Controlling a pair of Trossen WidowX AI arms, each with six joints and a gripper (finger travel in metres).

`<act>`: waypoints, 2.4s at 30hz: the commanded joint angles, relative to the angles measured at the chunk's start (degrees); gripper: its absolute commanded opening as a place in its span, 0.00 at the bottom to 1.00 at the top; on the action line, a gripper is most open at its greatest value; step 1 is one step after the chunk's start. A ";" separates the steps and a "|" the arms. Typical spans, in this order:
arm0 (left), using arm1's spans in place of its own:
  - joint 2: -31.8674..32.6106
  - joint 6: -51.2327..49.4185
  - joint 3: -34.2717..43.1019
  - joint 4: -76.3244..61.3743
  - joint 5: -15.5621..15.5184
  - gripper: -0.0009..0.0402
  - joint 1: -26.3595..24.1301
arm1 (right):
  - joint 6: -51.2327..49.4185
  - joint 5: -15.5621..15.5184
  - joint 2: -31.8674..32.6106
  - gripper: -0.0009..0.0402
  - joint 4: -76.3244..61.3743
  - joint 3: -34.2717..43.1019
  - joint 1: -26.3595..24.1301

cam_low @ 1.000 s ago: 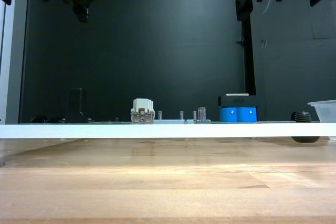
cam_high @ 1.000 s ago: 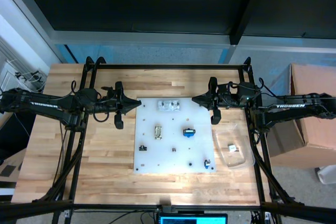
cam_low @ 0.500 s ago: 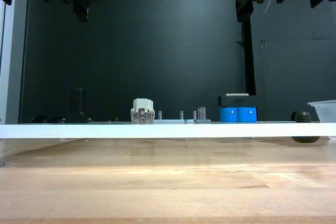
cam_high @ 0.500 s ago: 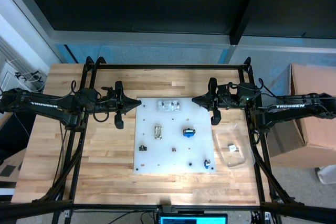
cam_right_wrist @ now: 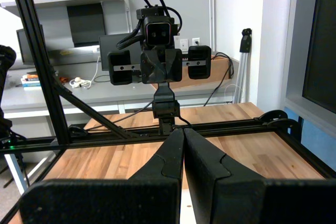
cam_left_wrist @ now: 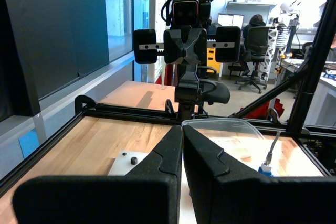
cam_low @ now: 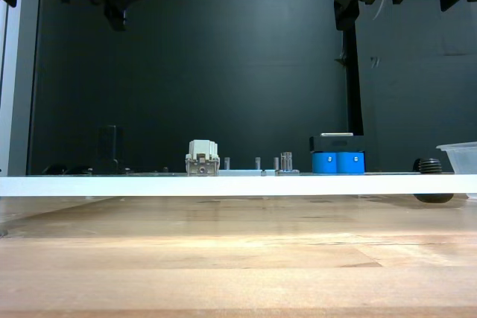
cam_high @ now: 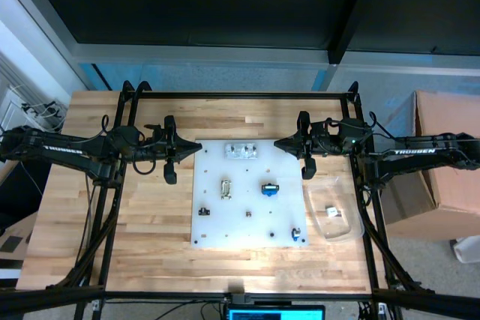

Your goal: Pick the RJ45 connector and install on the taskboard

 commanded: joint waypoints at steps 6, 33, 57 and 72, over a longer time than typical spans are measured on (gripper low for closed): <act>0.02 -0.04 0.04 -0.04 0.02 0.02 0.00 | 1.53 0.04 0.02 0.02 -0.04 0.02 0.00; 0.02 -0.04 0.02 -0.04 0.02 0.02 -0.02 | 1.46 0.00 0.07 0.02 -1.31 0.02 0.00; 0.02 -0.04 0.04 -0.04 0.02 0.02 -0.02 | 1.46 0.00 0.07 0.02 -1.31 0.02 0.00; 0.02 -0.04 0.04 -0.04 0.02 0.02 -0.02 | 1.46 0.00 0.07 0.02 -1.31 0.02 0.02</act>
